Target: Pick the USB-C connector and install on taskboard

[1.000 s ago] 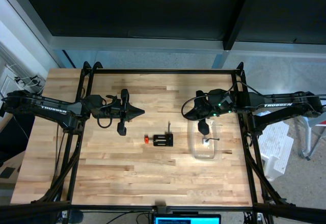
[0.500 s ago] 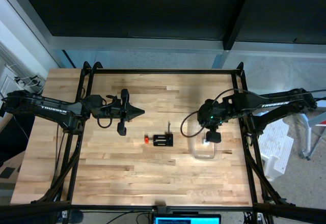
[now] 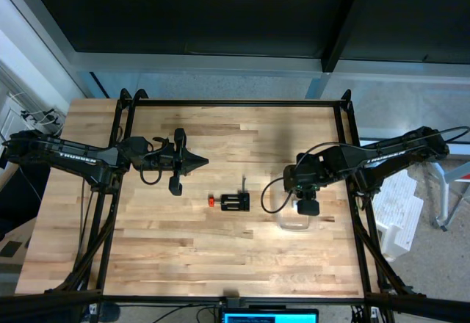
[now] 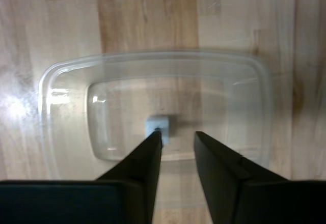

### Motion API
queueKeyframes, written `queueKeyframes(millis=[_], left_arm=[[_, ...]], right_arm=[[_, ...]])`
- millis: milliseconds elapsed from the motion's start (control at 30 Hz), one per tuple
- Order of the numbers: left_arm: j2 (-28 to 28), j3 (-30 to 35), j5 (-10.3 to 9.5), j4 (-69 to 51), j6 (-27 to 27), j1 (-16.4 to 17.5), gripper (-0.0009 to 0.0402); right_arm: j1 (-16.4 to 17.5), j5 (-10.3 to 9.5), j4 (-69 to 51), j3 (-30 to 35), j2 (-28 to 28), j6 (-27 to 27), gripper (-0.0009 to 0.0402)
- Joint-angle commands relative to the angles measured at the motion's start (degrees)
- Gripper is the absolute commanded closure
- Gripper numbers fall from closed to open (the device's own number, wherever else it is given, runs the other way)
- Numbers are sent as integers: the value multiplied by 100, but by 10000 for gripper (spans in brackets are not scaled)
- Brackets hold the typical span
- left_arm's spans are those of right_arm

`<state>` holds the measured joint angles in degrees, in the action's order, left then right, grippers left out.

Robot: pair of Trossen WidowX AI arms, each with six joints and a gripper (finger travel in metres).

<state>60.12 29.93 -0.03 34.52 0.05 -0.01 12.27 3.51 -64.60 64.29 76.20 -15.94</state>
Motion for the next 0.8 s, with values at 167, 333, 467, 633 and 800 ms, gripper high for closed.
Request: queueKeyframes(millis=[167,333,467,633,800], left_arm=[[-2,2,0,0,-2,2,393],[-2,2,0,0,-2,2,393],[0,2,0,0,-2,0,393],[0,2,0,0,-2,2,393],[0,2,0,0,-2,0,393]], right_arm=[[245,66,-151,-138,9,-236,219],[459,295,-131,-306,9,-466,202],[466,295,-98,-424,9,-459,198],[466,297,127,-614,28,-457,196],[476,249,356,-857,98,-461,196]])
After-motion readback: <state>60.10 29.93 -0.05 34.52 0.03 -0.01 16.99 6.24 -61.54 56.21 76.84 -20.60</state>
